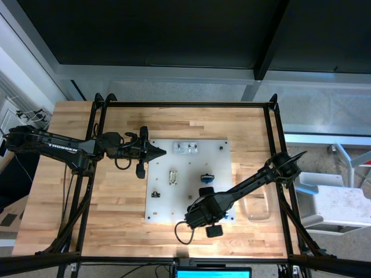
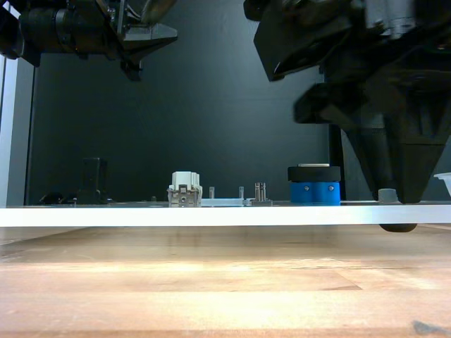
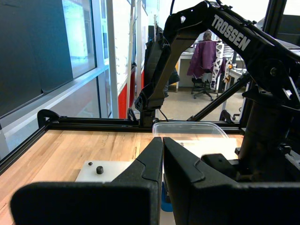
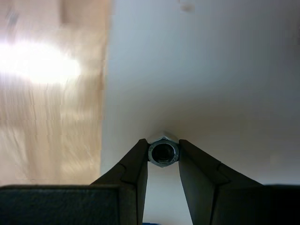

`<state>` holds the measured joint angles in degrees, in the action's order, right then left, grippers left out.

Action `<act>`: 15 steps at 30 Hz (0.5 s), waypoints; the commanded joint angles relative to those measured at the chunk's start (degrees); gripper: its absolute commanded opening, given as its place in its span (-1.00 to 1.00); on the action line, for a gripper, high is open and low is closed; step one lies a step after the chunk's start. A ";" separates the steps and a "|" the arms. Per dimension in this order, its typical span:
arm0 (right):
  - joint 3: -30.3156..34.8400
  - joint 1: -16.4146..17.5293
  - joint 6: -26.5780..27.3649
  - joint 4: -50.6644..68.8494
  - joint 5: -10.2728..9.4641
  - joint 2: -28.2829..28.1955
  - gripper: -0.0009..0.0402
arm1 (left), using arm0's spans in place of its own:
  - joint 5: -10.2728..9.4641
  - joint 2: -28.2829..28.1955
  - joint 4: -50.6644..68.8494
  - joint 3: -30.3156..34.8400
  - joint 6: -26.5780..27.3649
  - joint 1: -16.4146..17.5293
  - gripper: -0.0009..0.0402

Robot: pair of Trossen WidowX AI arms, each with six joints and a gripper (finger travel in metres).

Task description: Unfasten the M12 fastener and place in the container

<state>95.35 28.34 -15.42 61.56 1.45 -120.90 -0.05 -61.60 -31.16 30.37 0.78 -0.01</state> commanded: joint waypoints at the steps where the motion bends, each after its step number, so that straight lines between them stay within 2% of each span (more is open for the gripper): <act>1: 0.02 -0.07 12.13 0.35 0.04 0.37 -0.91 | 0.00 0.00 -0.02 0.00 -0.02 0.00 -0.96; 5: 0.02 -0.11 25.97 0.83 0.02 0.59 -0.91 | 0.00 0.00 -0.02 0.00 -0.02 0.02 -0.96; 8: 0.02 -0.11 33.14 1.36 0.02 0.68 -0.91 | 0.00 0.00 -0.02 0.00 -0.02 0.02 -0.96; 11: 0.02 -0.13 35.95 1.42 0.00 0.70 -0.91 | 0.00 0.00 -0.02 0.00 -0.02 0.00 -0.96; 15: 0.02 -0.17 36.09 1.20 0.00 0.70 -0.91 | 0.00 0.00 -0.02 0.00 -0.02 0.02 -0.96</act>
<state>95.35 28.18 20.71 63.07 1.52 -120.03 -0.05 -61.60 -31.16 30.35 0.75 -0.01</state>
